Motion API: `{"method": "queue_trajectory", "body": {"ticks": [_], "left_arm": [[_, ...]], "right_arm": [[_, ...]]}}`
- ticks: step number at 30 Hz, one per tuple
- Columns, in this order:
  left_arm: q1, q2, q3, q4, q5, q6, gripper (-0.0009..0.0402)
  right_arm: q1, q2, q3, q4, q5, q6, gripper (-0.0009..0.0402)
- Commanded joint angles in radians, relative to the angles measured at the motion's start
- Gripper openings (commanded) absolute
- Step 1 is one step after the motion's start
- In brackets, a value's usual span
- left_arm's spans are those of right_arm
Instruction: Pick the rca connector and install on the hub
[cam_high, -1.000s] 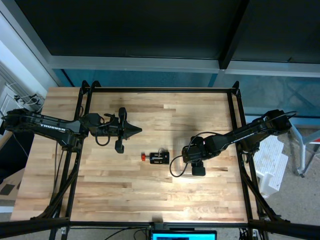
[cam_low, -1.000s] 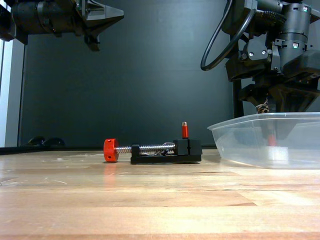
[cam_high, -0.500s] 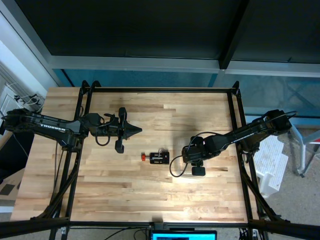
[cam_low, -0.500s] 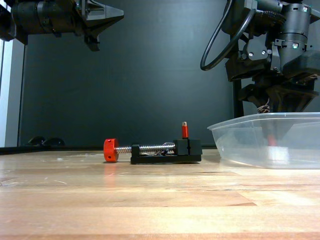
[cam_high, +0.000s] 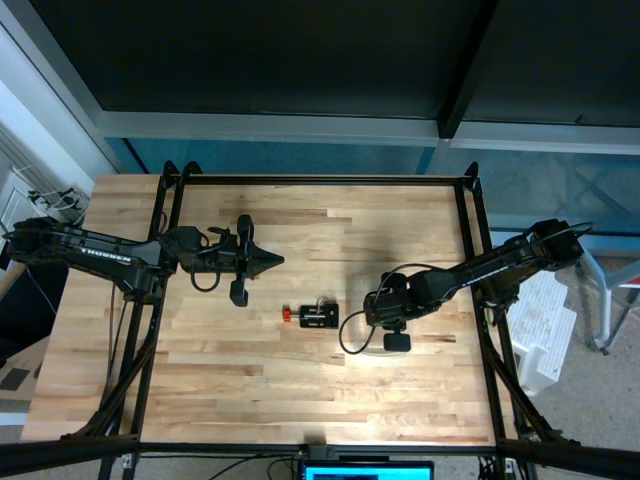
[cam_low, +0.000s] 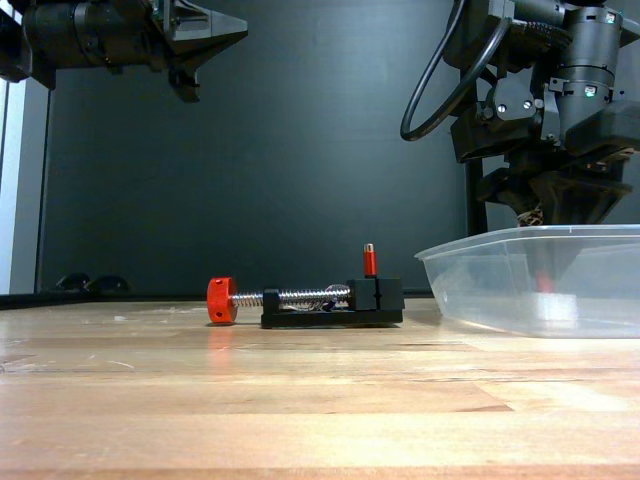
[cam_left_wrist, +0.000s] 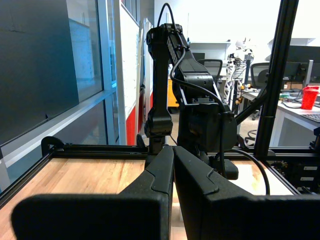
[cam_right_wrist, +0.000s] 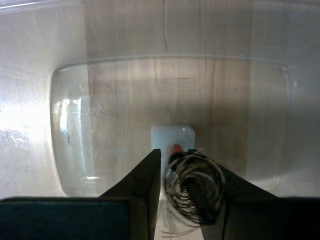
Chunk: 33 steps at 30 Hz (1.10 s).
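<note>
Reaching the right arm in from the right edge of the table (cam_low: 300, 400), elbow bent and wrist turned straight down, hanging the right gripper (cam_low: 548, 212) just above the clear plastic tray (cam_low: 470, 290) toward the near edge. Clamping its fingers on the rca connector (cam_right_wrist: 195, 185), a red plug trailing a tangle of thin coiled wire, directly over a small white block (cam_right_wrist: 172, 135) on the tray's floor; cannot tell whether plug and block are touching.

Finding the hub (cam_low: 335, 300) a little farther back, flat on the wood just left of the tray and apart from it, red knob (cam_low: 221, 299) pointing left, short red stub (cam_low: 369, 260) standing upright on the black block.

Farthest back, holding the left arm stretched level and high over the table, left gripper (cam_high: 278, 261) pointing inward toward the right arm, fingers pressed together on nothing, well apart from the hub.
</note>
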Motion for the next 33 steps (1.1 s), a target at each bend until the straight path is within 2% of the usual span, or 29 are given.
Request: {"method": "queue_trajectory", "body": {"ticks": [1, 7, 9, 33], "left_arm": [[0.000, 0.000, 0.000, 0.000, 0.000, 0.000, 0.0000], [0.000, 0.000, 0.000, 0.000, 0.000, 0.000, 0.0000], [0.000, 0.000, 0.000, 0.000, 0.000, 0.000, 0.0000], [0.000, 0.000, 0.000, 0.000, 0.000, 0.000, 0.0000]], "right_arm": [[0.000, 0.000, 0.001, 0.000, 0.000, 0.001, 0.0041], [0.000, 0.000, 0.001, 0.000, 0.002, 0.001, -0.0002], [0.000, 0.000, 0.001, 0.000, 0.015, 0.002, 0.0003], [0.000, -0.010, 0.008, -0.002, 0.010, 0.003, 0.0000]]}}
